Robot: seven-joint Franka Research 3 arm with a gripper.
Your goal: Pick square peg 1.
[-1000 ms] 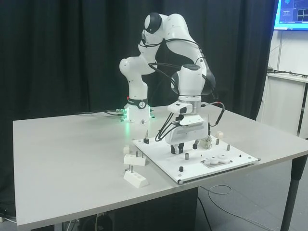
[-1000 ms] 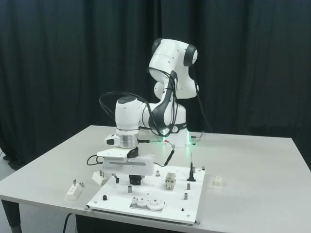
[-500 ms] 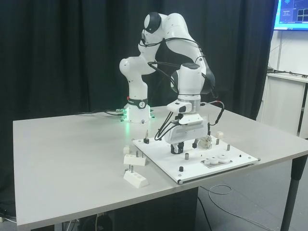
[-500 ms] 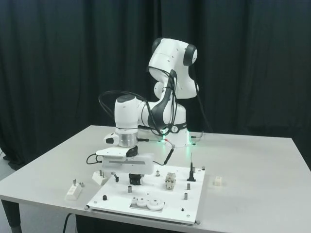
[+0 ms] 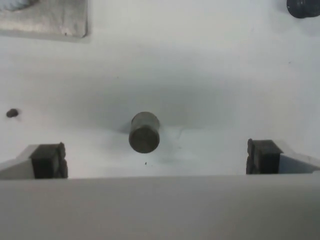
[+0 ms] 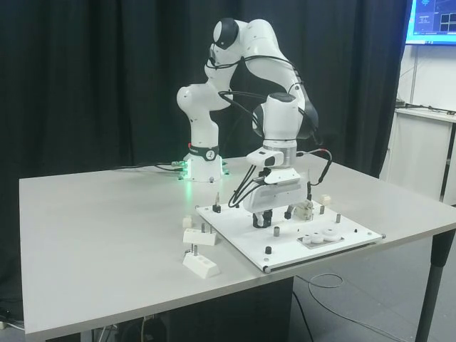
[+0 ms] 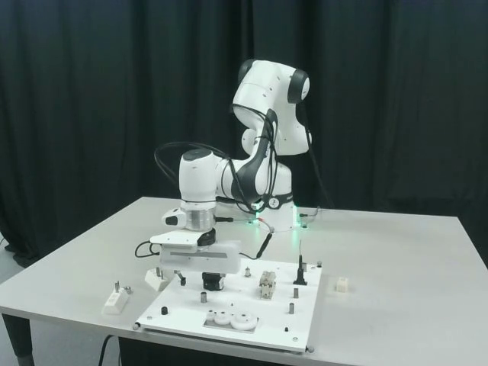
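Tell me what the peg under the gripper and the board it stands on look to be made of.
Peg: dull grey with a flat, matte end face in the wrist view, so probably metal, though dark plastic cannot be ruled out. Board: smooth, plain white with a soft shadow and no grain, most likely painted or plastic sheet. The gripper hangs open above the peg, its black fingertips looking like rubber or plastic pads.

The tool [image 5: 155,159] fingers [image 5: 48,161] are cut off by its own body. A grey plate [image 5: 45,19] and black knob [image 5: 304,7] run past the wrist picture's edge.
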